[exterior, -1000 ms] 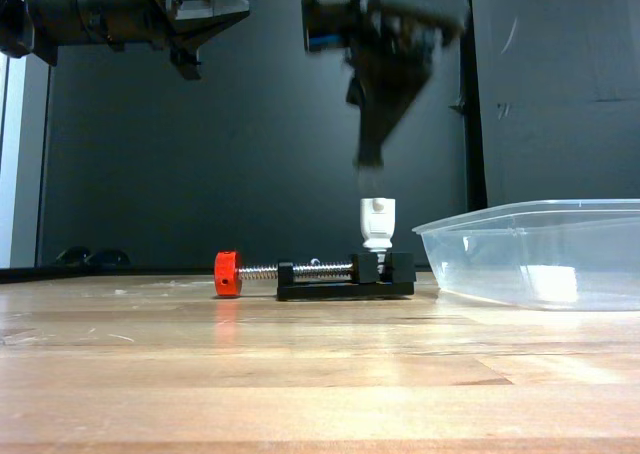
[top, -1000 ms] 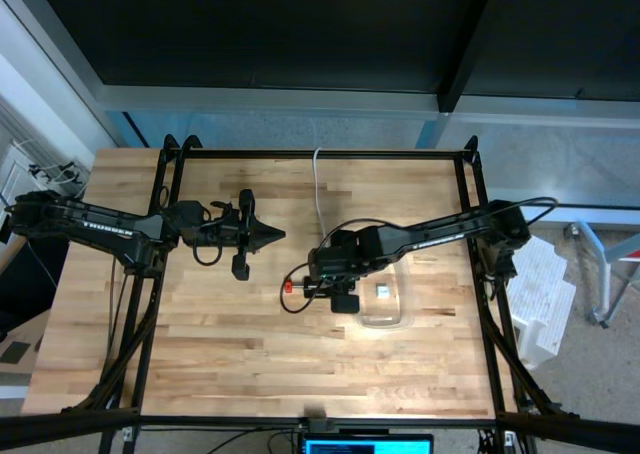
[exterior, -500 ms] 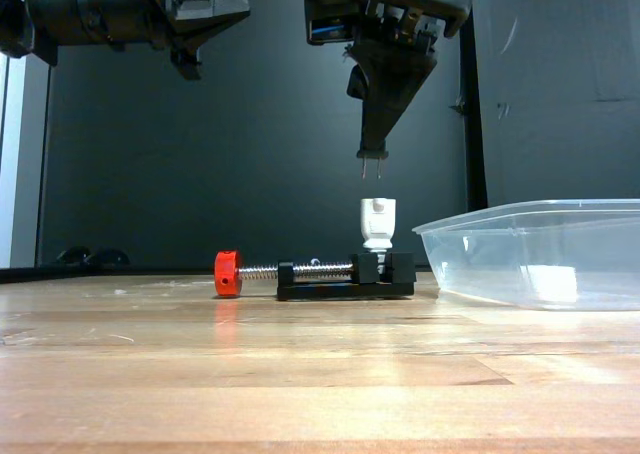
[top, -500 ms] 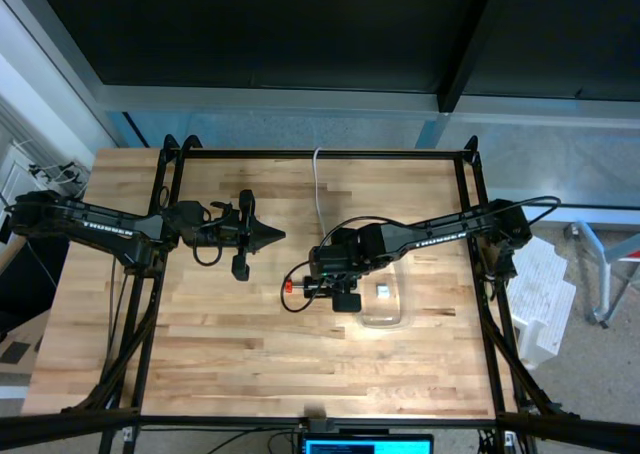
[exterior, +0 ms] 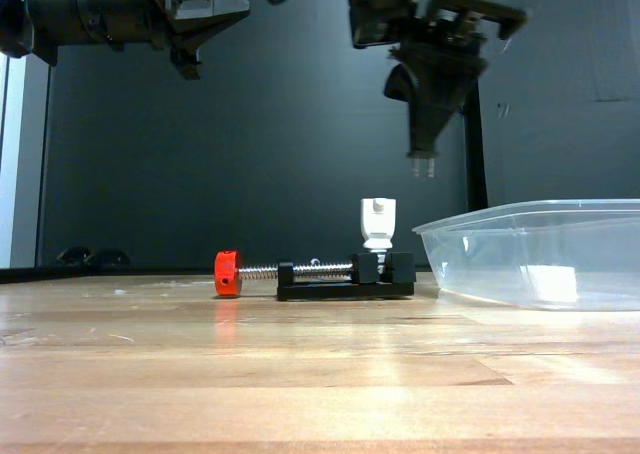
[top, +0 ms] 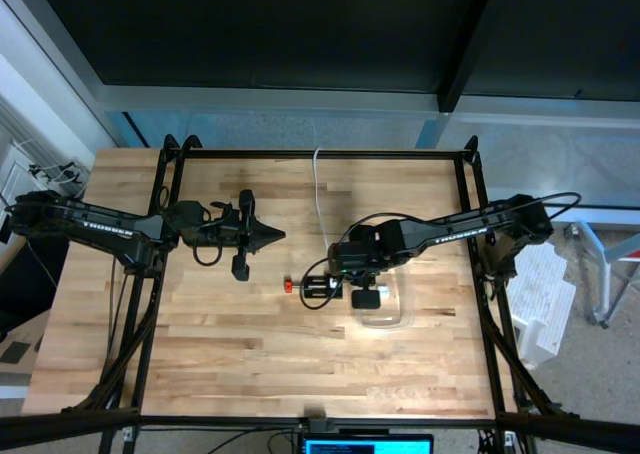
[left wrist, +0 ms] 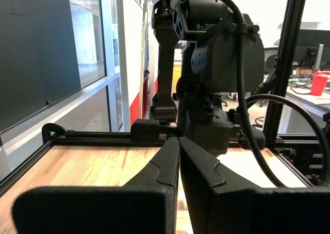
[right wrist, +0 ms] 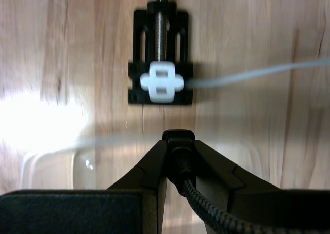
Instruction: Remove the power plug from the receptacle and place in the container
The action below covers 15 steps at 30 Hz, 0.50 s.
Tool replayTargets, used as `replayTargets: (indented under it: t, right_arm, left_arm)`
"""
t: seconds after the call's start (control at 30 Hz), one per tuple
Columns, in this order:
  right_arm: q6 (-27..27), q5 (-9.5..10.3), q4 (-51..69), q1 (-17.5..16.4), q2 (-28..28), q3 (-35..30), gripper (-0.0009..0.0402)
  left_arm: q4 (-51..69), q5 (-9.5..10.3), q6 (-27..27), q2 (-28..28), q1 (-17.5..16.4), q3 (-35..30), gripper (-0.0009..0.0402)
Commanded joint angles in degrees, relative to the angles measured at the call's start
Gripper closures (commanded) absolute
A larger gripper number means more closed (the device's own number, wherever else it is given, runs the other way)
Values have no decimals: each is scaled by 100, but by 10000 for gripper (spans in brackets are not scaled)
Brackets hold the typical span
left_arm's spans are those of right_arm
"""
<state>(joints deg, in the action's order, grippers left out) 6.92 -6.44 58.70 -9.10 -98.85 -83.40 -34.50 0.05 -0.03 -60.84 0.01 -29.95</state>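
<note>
- Now the right pincer (exterior: 424, 152) sits further right than half a second ago: no longer straight above the receptacle (exterior: 377, 220), but over the gap between it and the container (exterior: 520, 214), at much the same height.
- High view: the arm's shift uncovers the clamp (top: 318, 286) and red knob (top: 288, 286), which it partly covered before.
- Left pincer (left wrist: 179, 141) is unchanged, parked high over the left side of the surface (top: 200, 354), its two fingers pressed together on nothing.
- Right pincer is clamped narrow on the power plug (right wrist: 179, 137); the plug hangs in the air, clear of the socket, prongs pointing down.
- Plug: small, black, two metal prongs; its cord (right wrist: 198, 205) looks braided.
- Receptacle: white moulded plastic, upright, with two slots in its face in the right wrist view; the white cable (right wrist: 247, 75) leaves its side.
- Clamp: black block, bare threaded screw (exterior: 260, 270), round red knob.
- Container: clear plastic tub with rounded corners and a lipped rim; a pale cube (exterior: 550, 282) shows through the wall.
- Surface: light wood planks.
- Count: two arms, one plug, one receptacle, one clamp, one tub, one cube.
</note>
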Motion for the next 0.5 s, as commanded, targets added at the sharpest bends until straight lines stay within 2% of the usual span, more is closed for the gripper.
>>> replayTargets:
  t: [0.03,0.27,0.33,0.4,0.5]
  right_arm:
    - [7,-9,-68,-2,227,365,393]
    - [7,-11,-407,-4,664,1274,393]
    - [9,-48,-431,-4,728,1497,393]
    - [13,-166,-435,-4,774,1687,393]
    - [13,-166,-509,-7,850,1941,393]
  left_arm:
    - [-4,-2,2,0,0,0,393]
    - [-4,-2,2,0,0,0,393]
    - [-2,-2,2,0,0,0,393]
    - [-2,-2,2,-2,-2,0,393]
    - [-2,-2,2,-2,-2,0,393]
